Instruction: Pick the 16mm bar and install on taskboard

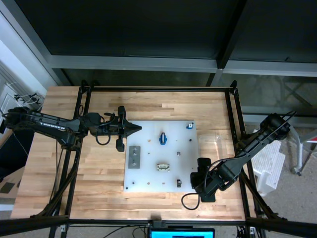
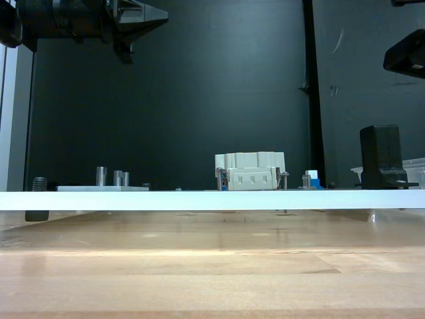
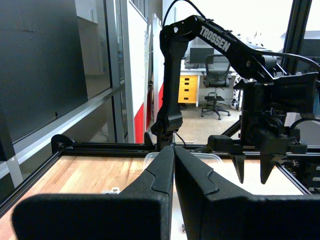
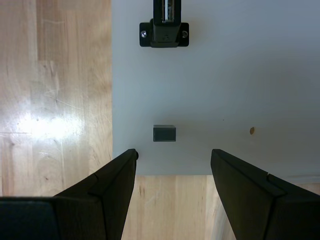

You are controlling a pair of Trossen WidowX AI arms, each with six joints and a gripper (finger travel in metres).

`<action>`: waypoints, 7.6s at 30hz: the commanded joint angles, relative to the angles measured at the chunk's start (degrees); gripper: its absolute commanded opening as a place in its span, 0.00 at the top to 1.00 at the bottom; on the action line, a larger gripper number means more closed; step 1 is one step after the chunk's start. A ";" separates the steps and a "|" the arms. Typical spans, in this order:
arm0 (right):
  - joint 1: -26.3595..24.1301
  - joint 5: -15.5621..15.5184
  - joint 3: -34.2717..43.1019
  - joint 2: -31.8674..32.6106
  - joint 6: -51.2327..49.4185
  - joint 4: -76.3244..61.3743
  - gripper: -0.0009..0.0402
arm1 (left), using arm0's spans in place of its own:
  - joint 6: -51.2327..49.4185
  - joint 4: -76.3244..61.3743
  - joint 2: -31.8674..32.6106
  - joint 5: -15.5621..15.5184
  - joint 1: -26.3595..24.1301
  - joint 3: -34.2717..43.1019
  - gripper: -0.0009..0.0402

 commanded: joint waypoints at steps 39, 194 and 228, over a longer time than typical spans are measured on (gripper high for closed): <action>-26.45 9.90 -22.84 -32.41 -34.91 43.41 0.81 | 0.00 0.00 0.02 0.00 0.02 0.02 0.98; -40.19 -7.96 -33.88 -35.67 -39.41 72.67 0.98 | 0.00 0.02 0.02 0.00 0.00 0.02 0.98; -40.17 -7.96 -33.88 -35.67 -39.41 72.67 0.98 | 0.00 0.02 0.02 0.00 0.02 0.02 0.98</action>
